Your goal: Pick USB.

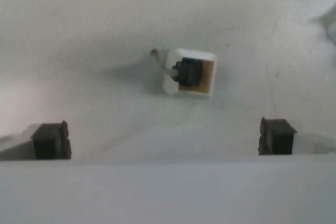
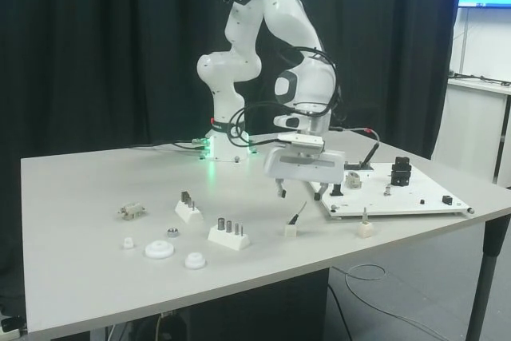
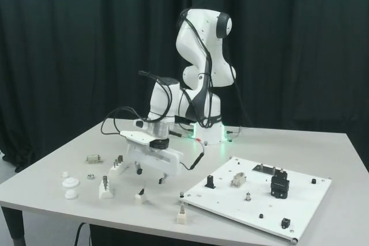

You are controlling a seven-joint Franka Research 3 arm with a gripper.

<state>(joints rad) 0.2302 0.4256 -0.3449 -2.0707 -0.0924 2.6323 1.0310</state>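
Black USB plug [image 1: 185,72] tilted in small white holder [image 1: 193,73], on grey table [image 1: 105,35]

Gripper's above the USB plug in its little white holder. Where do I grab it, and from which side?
Grip the USB plug by its black body, which stands clear of the small white holder, and come straight down from above. The gripper hangs over it with its jaws wide open; I'd centre them across the body. A thin stem leans out of it, so probably avoid clamping that.
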